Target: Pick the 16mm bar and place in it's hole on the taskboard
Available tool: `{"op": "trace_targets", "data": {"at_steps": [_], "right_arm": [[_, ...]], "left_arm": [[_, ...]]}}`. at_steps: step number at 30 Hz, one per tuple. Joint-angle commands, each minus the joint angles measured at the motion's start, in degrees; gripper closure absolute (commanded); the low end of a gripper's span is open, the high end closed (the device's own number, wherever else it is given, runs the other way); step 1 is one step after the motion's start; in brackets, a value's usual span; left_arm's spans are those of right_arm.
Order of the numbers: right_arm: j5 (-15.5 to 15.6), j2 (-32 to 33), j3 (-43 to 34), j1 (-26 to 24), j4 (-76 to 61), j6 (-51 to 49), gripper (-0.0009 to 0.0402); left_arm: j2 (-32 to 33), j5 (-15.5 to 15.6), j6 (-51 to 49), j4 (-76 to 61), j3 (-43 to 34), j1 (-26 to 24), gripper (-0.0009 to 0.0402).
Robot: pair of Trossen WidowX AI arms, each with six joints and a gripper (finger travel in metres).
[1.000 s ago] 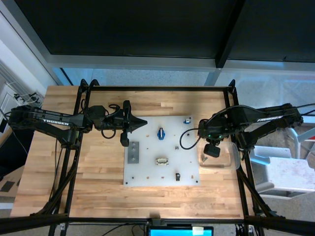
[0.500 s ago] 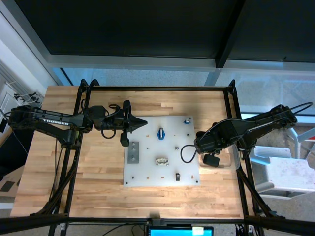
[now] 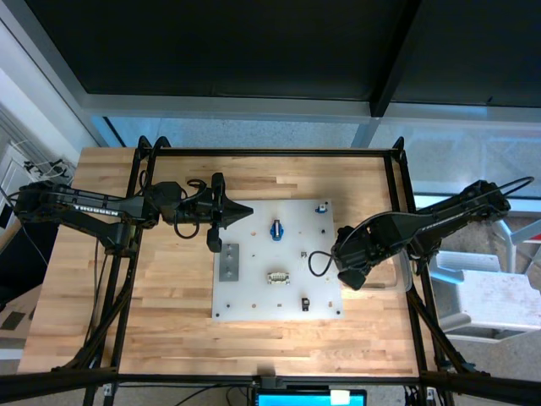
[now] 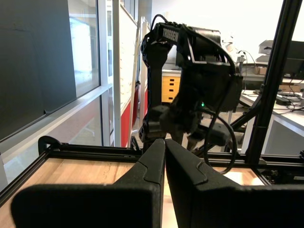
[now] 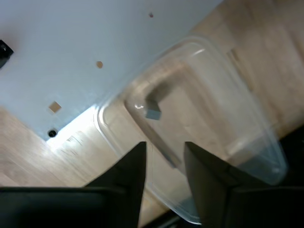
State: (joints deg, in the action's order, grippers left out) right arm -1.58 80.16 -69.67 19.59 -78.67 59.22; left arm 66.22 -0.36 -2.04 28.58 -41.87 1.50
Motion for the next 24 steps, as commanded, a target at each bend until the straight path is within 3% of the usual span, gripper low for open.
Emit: {"op": "trace_targets", "data": {"at_steps": [1,9,11,24], "right_arm": [[0.2,-0.1,1.8,0.4,1.7,3.8,0.0234],[0.4,0.0,7.4,1.9,7.3,9.6,0.0172],[1.7,0.0,9.3,2.0,9.6,10.0,0.0167],[1.7,2.3,15.9,2.0,18.2,10.0,0.0166]], "left_arm": [[0.0,0.0,0.0,0.0,0.0,0.0,0.0393],[0.0,0.0,0.0,0.0,0.0,0.0,0.0393],[0.0,0.0,0.0,0.0,0.0,0.0,0.0393],[0.0,0.0,0.0,0.0,0.0,0.0,0.0393]]}}
